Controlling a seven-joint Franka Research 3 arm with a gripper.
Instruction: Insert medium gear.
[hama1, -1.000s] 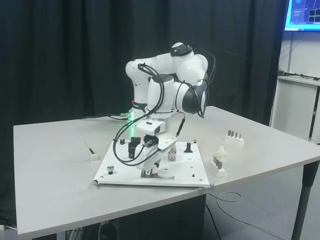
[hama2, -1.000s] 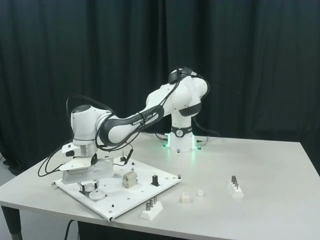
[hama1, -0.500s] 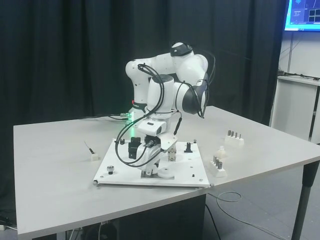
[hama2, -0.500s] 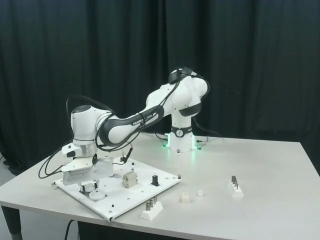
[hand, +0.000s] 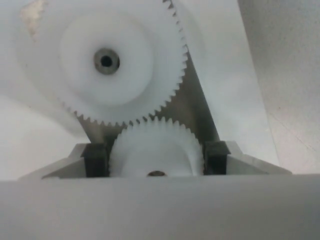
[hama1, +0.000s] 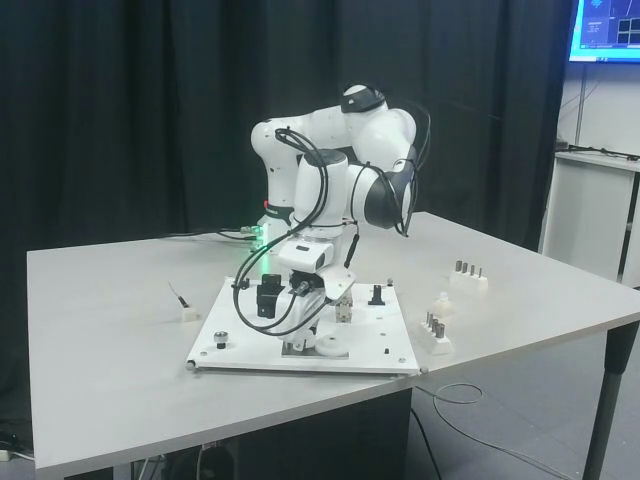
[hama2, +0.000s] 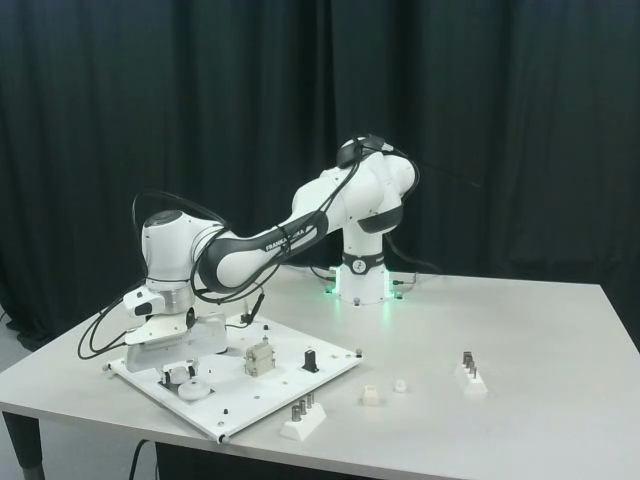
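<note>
Wrist view: the medium gear (hand: 156, 150) sits between the two black pads (hand: 95, 159) of the claw (hand: 156, 162), teeth meshed with the large gear (hand: 107, 62) right next to it.
Claw state: looks clamped on the medium gear, pads pressing it from both sides.
Where the gear is: low over the white board (hama1: 385, 335), near its front edge; on the board, the large gear is at about 3 o'clock from the claw (hama1: 297, 335) in the first room view.
Gear pose: lying flat, bore axis straight up, so no real long axis; a dark shaft tip shows in the bore.
Step in hand: pretty sure this is the tail end of the insertion, gear already on its peg.
Next move: I'd guess let go and lift straight up, without tugging the gear off or knocking the mesh.
Other stuff: grey worktop (hama2: 540, 330), small pin holders (hama2: 303, 420) off to the side.
</note>
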